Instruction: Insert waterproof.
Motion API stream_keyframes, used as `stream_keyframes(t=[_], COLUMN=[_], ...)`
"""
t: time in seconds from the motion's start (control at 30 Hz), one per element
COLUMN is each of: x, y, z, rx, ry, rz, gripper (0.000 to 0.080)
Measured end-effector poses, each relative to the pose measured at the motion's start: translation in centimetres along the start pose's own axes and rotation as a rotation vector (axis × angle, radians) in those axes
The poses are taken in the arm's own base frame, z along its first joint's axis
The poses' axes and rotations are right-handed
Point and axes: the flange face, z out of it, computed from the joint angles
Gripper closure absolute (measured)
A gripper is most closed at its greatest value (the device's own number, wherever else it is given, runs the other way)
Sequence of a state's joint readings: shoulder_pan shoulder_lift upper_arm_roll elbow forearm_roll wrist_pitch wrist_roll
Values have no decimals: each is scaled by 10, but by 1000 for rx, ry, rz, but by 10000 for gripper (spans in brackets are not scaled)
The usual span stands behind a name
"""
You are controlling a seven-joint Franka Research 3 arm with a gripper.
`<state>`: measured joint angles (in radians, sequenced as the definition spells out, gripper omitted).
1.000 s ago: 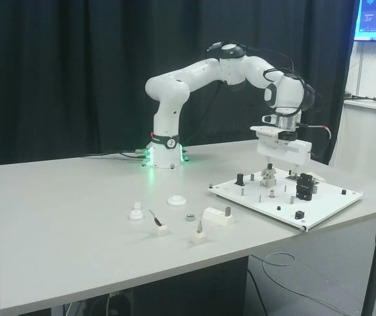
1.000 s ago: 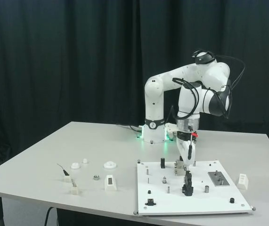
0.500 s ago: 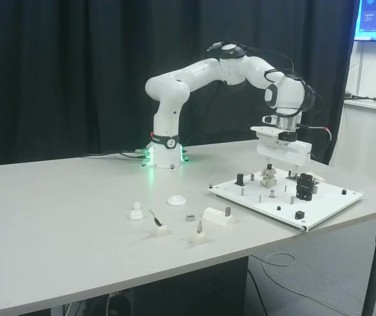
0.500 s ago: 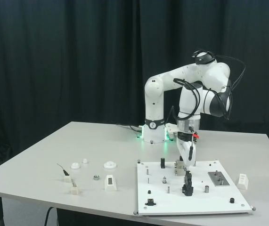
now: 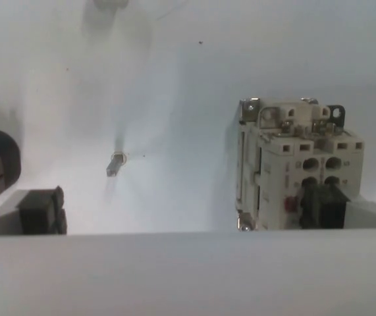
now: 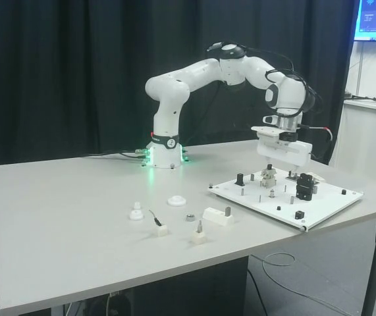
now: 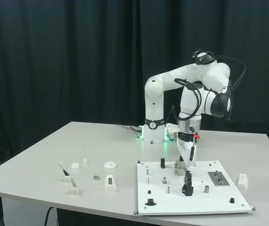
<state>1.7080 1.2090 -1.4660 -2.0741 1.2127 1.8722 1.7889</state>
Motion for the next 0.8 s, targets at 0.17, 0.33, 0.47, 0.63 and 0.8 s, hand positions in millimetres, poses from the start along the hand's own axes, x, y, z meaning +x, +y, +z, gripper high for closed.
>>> stream_keyframes(t=[0.17,0.33,0.47,0.63,0.8], x=[-2,-4,-4,-4,-4], y=[-1,-1,-1,0,0], z=[0,0,0,1,1], rx=[12,20,20,20,19], ry=[0,0,2,4,5], rz=[-5,-9,-11,-12,-13], gripper=[3,3,3,3,3])
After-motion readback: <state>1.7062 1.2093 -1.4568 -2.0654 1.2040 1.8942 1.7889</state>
